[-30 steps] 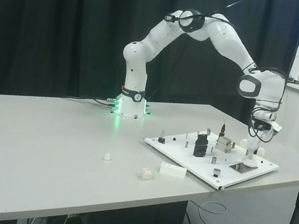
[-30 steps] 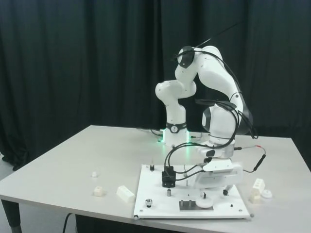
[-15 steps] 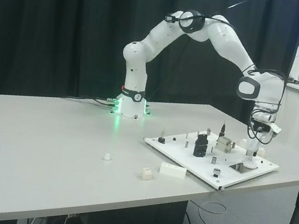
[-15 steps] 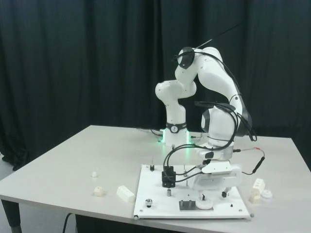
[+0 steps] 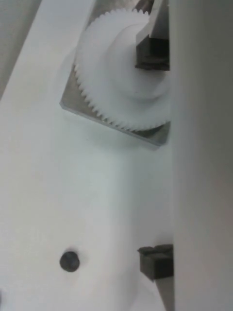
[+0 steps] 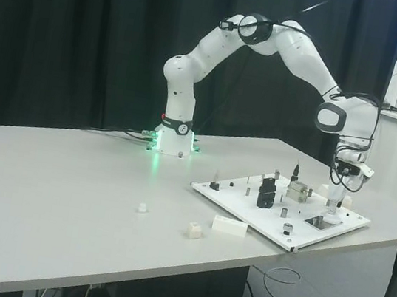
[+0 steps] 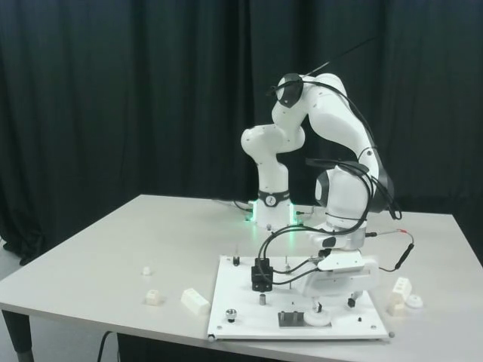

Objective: Insert large gear.

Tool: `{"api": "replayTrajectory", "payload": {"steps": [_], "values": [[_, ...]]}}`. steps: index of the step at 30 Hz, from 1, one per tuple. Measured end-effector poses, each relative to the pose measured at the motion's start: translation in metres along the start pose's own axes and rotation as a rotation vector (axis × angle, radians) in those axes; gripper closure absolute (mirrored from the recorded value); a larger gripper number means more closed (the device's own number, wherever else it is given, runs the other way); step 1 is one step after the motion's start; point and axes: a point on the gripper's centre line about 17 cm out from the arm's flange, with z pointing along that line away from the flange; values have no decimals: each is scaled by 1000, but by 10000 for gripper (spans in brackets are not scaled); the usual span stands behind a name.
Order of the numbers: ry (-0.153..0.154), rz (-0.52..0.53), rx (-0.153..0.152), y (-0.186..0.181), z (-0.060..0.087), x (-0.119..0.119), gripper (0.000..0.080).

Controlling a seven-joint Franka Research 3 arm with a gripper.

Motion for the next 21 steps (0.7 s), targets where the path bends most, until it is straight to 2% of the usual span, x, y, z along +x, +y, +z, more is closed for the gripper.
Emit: {"api": "replayTrajectory", "payload": {"steps": [21], "values": [[0, -4, 6, -6, -3, 3, 3]]}}
